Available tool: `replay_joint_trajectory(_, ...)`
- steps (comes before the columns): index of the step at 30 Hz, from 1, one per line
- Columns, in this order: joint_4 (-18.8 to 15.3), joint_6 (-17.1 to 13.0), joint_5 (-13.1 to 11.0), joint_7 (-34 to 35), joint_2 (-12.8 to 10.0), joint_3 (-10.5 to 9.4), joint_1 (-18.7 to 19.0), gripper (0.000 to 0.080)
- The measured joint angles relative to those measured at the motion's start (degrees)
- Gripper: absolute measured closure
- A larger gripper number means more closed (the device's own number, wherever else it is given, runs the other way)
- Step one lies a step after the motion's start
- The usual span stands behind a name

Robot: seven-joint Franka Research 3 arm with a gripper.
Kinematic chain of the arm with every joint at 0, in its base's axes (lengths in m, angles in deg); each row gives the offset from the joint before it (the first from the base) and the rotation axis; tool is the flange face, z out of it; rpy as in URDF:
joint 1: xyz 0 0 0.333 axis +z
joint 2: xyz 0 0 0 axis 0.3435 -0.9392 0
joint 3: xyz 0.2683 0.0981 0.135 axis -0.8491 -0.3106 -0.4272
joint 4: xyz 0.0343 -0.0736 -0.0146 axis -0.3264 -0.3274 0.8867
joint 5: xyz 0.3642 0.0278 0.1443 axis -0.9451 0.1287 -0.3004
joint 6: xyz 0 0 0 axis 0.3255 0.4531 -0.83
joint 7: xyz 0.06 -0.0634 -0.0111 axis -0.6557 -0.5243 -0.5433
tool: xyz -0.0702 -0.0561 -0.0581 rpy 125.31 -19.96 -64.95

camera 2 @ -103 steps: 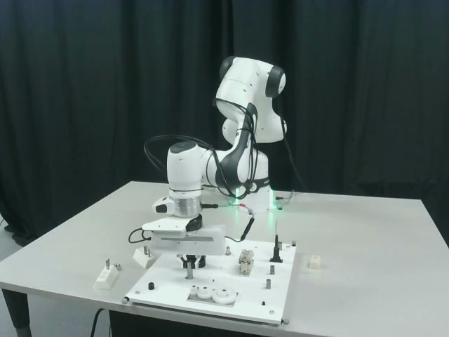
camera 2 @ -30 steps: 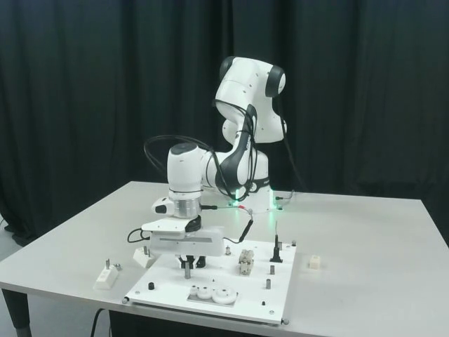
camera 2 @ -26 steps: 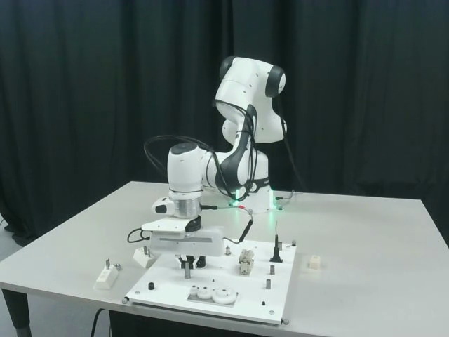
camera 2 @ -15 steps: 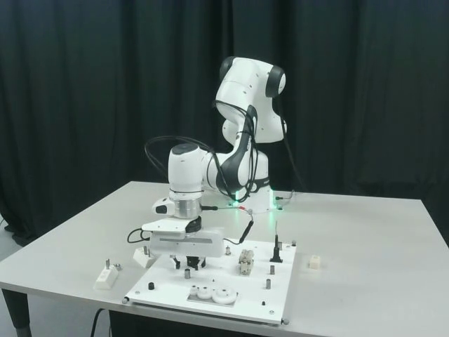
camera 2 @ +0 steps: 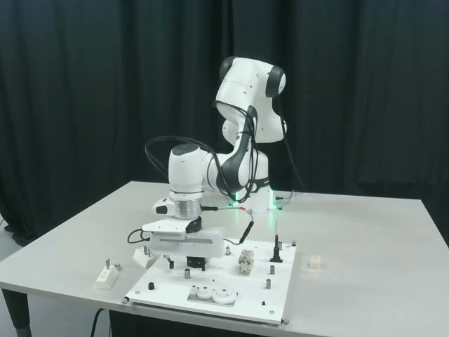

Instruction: Insert round peg 4.

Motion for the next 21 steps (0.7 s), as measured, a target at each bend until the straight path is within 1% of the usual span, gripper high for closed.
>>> replay_joint_trajectory(2,0.0,0.0,0.0,0.0,0.0,-0.02,0.0,0.0007)
replay_joint_trajectory(21,0.2,0.2,0.0,0.8,0.4,0.02,-0.1,0.0003)
